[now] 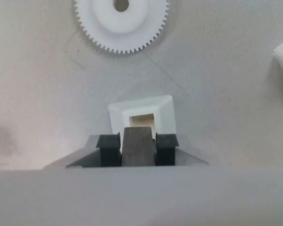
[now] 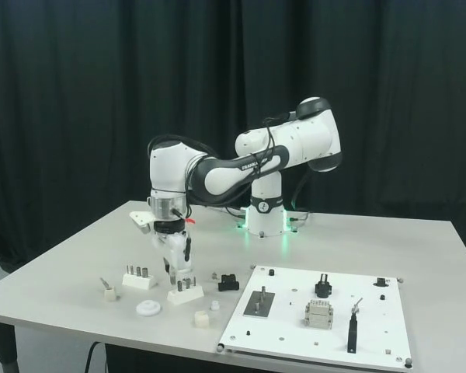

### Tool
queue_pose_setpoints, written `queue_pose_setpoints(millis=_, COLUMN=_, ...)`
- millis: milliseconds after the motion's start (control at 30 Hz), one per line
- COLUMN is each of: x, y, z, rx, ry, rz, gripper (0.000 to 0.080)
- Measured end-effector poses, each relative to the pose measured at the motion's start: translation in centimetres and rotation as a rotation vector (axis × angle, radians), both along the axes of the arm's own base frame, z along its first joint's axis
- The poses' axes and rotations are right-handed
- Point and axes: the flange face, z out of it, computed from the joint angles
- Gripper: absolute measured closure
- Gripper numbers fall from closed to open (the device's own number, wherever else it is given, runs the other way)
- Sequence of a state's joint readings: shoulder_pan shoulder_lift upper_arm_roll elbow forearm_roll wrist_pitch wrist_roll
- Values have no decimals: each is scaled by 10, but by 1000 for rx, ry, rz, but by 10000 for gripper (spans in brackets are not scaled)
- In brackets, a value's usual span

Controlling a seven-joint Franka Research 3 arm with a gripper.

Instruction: Insert square peg 4.

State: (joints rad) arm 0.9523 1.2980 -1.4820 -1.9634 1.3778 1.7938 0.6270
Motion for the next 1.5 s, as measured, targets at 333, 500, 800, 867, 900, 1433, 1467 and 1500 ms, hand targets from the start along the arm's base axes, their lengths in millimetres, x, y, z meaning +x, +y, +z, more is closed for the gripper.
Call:
queue_pose_setpoints(millis=333, x=0, y=-1, z=10, rx=-4, ry=-3, rz=-2, gripper=647)
queue_pose_setpoints(millis=500, x=0, y=-2, z=12, rx=-5, ry=-5, rz=-3, gripper=647)
queue_pose_setpoints(millis=800, x=0, y=-2, z=13, rx=-6, ry=-6, rz=-4, gripper=647)
queue_pose_setpoints(millis=867, x=0, y=-2, z=13, rx=-6, ry=-6, rz=-4, gripper=647)
queue_pose_setpoints(millis=900, x=0, y=-2, z=13, rx=-6, ry=-6, rz=-4, gripper=647)
queue_pose_setpoints(millis=1433, x=2, y=-1, z=14, rx=-10, ry=-14, rz=1, gripper=647)
queue_pose_setpoints(millis=1467, x=3, y=0, z=15, rx=-11, ry=-16, rz=2, gripper=647)
queue_pose_setpoints(millis=1500, x=4, y=0, z=15, rx=-12, ry=-18, rz=4, gripper=647)
